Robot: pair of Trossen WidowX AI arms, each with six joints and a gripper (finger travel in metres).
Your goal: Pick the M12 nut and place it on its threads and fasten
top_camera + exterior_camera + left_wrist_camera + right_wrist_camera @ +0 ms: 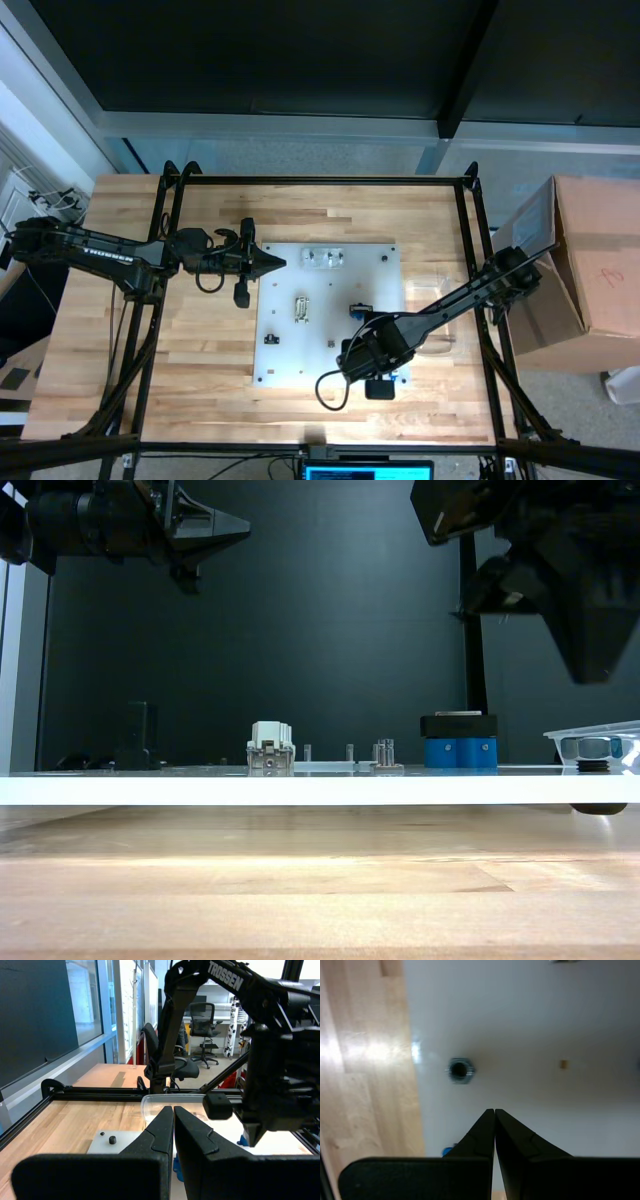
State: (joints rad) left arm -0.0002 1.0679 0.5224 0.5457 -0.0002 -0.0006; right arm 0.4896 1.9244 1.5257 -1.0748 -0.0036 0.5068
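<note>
1. Right gripper [494, 1110] has its two fingers pressed together at the tips, with nothing between them.
2. It hangs over the 5 o'clock corner of the white board [300, 370]. In the low view it sits at roughly 12 o'clock from the nut [595, 747], well apart from it.
3. From the right wrist camera the nut is seen end-on, with its dark bore showing. It stands on the board beside the fingertips and does not touch them.
4. In the low view the silver nut sits upright on top of its stud [597, 765]. The black ribs show just beneath the nut, so it is on the stud but not run fully down.
5. A clear tray [600, 730] shows behind the nut in that view.
6. Left gripper [173, 1108] is also closed finger to finger and holds nothing.
7. It hovers high over the board's 9 o'clock edge and points toward 3 o'clock, far from the nut.
8. A blue-and-black block [459, 742] and a white connector [271, 748] stand on the board toward 9 o'clock from the nut.
9. A cardboard box [590, 270] sits off the table [180, 380] at 3 o'clock.
</note>
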